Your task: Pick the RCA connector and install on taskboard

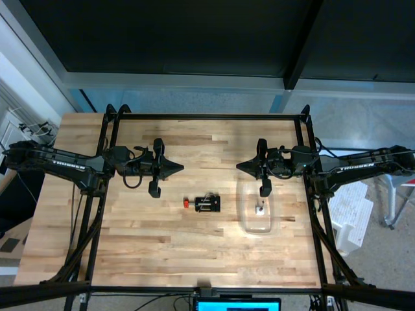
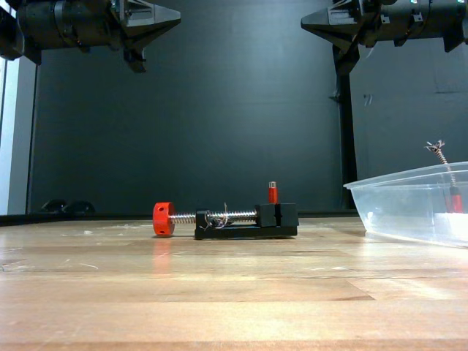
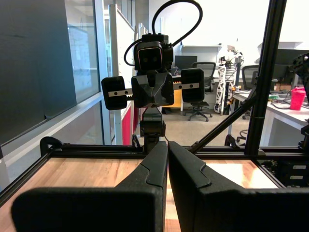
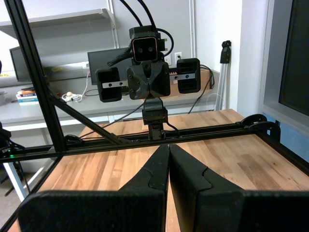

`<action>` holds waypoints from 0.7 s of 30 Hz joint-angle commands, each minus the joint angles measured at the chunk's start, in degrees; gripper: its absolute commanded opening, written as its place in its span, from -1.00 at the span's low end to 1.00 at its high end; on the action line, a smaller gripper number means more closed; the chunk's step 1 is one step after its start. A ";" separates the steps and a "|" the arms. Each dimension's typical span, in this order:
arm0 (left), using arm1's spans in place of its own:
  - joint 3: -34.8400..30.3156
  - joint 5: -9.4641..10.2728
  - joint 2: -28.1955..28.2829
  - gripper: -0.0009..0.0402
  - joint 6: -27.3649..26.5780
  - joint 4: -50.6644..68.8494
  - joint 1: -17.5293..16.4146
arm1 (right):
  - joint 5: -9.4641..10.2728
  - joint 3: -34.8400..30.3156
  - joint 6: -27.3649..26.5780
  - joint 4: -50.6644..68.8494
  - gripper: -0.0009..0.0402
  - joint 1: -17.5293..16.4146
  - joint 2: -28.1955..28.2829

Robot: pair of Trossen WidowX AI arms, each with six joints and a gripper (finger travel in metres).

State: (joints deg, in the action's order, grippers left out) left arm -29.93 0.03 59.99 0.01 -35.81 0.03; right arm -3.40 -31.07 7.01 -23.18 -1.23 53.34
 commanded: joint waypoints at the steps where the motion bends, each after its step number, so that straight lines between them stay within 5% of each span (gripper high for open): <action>1: -0.02 0.00 0.00 -0.96 0.00 -0.02 -0.04 | 0.00 -0.02 0.02 -0.04 -0.96 -0.04 0.00; 16: -0.02 0.00 0.00 -0.96 0.00 -0.02 -0.02 | 0.04 -0.04 2.56 0.74 -0.96 -0.13 -0.02; 21: -0.02 0.00 0.02 -0.96 0.00 -0.02 -0.04 | 0.09 -1.07 2.56 10.58 -0.96 -0.20 -0.87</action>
State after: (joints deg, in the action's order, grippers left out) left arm -29.95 0.05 59.99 0.01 -35.81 0.01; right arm -3.38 -31.42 9.61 -15.66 -1.39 52.69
